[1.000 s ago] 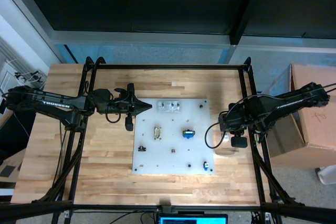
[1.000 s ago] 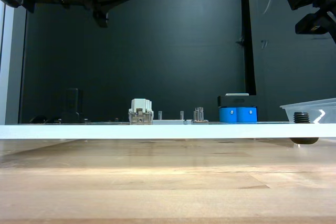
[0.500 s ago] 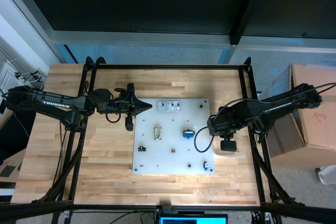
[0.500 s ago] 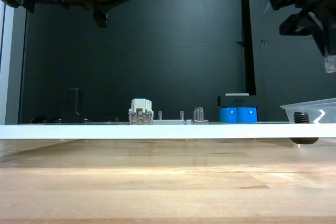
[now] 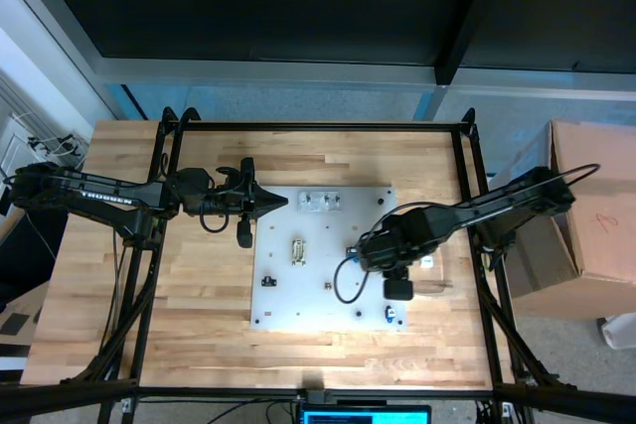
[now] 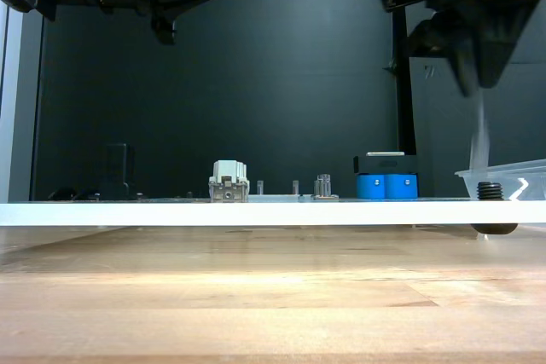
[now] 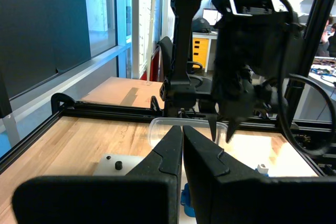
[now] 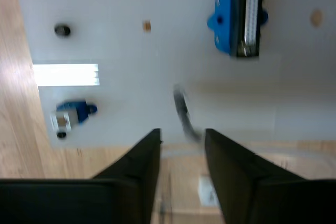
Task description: Pick the RJ45 connector and install on the taskboard
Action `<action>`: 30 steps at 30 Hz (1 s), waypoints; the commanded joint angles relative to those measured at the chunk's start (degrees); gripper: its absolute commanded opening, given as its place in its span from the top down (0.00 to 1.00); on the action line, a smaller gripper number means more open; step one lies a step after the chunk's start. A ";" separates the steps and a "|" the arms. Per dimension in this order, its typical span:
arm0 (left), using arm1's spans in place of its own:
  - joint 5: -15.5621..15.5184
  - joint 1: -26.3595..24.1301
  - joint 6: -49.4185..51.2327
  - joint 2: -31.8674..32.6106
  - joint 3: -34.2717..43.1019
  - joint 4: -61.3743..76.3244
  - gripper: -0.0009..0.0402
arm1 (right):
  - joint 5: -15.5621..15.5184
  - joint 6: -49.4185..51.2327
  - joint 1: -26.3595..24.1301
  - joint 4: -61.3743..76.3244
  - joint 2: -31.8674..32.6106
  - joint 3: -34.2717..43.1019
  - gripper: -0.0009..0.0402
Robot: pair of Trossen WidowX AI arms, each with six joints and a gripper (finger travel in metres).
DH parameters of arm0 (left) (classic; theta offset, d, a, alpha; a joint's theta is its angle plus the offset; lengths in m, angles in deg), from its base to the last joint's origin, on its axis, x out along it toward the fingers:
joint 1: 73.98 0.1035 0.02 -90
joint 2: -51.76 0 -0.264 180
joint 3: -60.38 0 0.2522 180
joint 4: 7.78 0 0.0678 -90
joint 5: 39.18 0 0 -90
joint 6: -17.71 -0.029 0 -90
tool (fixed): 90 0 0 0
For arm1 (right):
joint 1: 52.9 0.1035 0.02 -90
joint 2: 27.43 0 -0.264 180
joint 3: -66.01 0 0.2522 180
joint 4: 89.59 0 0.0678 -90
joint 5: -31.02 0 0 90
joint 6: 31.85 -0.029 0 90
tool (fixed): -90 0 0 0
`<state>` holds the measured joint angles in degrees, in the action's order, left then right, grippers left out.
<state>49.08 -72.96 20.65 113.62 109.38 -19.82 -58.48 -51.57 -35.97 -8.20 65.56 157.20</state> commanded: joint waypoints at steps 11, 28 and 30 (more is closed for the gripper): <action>0.02 0.00 0.00 0.00 0.02 0.00 0.98 | 0.20 -0.83 0.11 -1.20 16.44 17.53 0.41; 0.02 0.00 0.00 0.00 0.02 0.00 0.98 | 0.57 -0.85 0.09 -3.69 21.99 24.37 0.49; 0.02 0.00 0.00 0.00 0.02 -0.02 0.98 | 0.57 -0.87 0.11 -3.67 21.97 24.11 0.49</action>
<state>49.08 -72.96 20.67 113.62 109.38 -19.82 -57.87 -52.38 -35.89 -11.89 87.59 181.60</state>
